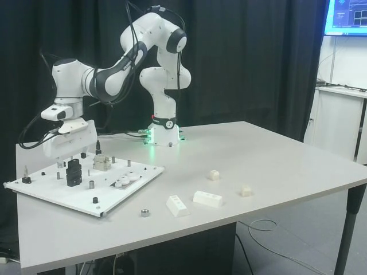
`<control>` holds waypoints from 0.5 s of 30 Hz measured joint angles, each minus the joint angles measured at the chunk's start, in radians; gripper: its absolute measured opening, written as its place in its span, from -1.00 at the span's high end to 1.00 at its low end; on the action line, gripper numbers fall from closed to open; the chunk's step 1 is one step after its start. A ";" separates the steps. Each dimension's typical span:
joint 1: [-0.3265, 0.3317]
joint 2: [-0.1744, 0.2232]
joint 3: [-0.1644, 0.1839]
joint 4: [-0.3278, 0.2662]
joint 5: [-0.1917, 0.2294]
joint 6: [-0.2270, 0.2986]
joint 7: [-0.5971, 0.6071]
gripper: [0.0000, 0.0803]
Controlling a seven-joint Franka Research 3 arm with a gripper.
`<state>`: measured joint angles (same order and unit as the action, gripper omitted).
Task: Remove D-SUB.
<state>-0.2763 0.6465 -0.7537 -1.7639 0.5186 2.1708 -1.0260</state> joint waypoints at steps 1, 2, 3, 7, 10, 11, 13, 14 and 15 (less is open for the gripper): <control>0.000 0.000 0.000 -0.002 0.003 0.001 0.000 -0.99; -0.001 0.000 0.000 -0.003 0.005 0.002 0.000 -0.99; -0.001 0.000 0.000 -0.005 0.007 0.003 0.000 -0.99; -0.003 0.000 0.000 -0.010 0.021 0.006 0.000 -0.99; -0.003 0.000 0.000 -0.013 0.027 0.008 0.000 -0.99; -0.003 0.000 0.000 -0.014 0.027 0.008 0.000 -0.99; -0.003 0.000 0.000 -0.015 0.029 0.009 0.000 -0.99; -0.003 0.000 0.000 -0.015 0.031 0.009 0.000 -0.99; -0.004 0.000 0.000 -0.016 0.033 0.010 0.000 -0.99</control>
<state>-0.2798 0.6468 -0.7537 -1.7794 0.5516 2.1805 -1.0260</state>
